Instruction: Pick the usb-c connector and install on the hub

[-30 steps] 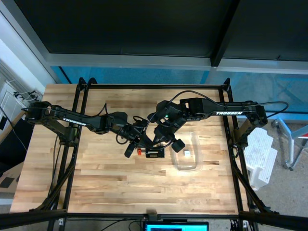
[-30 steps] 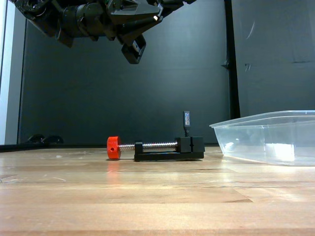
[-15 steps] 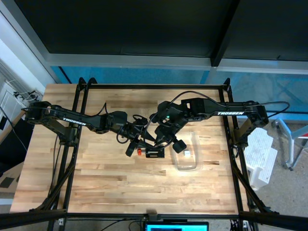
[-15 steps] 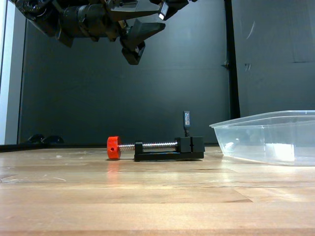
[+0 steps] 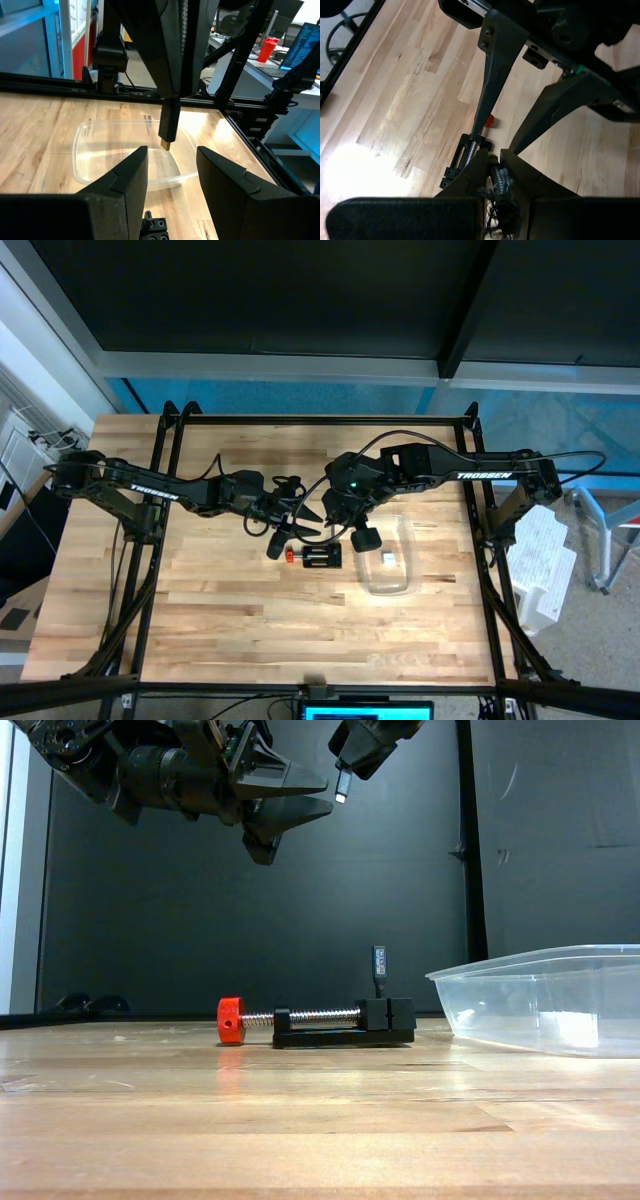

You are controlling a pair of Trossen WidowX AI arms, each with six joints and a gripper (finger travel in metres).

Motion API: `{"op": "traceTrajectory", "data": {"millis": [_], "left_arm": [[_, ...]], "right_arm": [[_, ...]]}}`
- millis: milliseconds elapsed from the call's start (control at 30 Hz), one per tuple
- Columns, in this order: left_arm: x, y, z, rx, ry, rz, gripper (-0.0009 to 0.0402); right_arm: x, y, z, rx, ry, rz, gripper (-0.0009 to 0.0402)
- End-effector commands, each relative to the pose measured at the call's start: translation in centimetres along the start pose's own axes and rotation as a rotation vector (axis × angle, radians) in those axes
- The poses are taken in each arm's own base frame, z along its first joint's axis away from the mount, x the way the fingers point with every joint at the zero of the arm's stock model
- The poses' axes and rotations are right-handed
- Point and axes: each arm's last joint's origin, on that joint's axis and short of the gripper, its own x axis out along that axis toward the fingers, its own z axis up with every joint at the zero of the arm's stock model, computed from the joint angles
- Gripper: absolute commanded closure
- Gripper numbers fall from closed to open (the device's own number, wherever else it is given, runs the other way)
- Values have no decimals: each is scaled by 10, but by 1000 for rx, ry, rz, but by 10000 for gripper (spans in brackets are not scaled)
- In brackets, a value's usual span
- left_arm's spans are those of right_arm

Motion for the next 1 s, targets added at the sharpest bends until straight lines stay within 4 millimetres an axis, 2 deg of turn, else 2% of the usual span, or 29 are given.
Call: {"op": "traceTrajectory", "data": {"millis": [33,267,500,800,1000], "left_arm": [[-2,2,1,15,-3,9,274],[-12,7,2,29,3,39,287],[-38,3,0,41,-43,74,297],[-60,-2,1,56,-122,131,299],[-69,-3,-1,36,-143,173,304]], "right_arm": [[-3,4,0,24,-2,-31,394],[-6,9,-6,89,-1,-116,394],[4,16,-8,147,10,-119,394],[32,25,-24,231,36,-139,394],[42,28,-33,278,67,-159,394]]}}
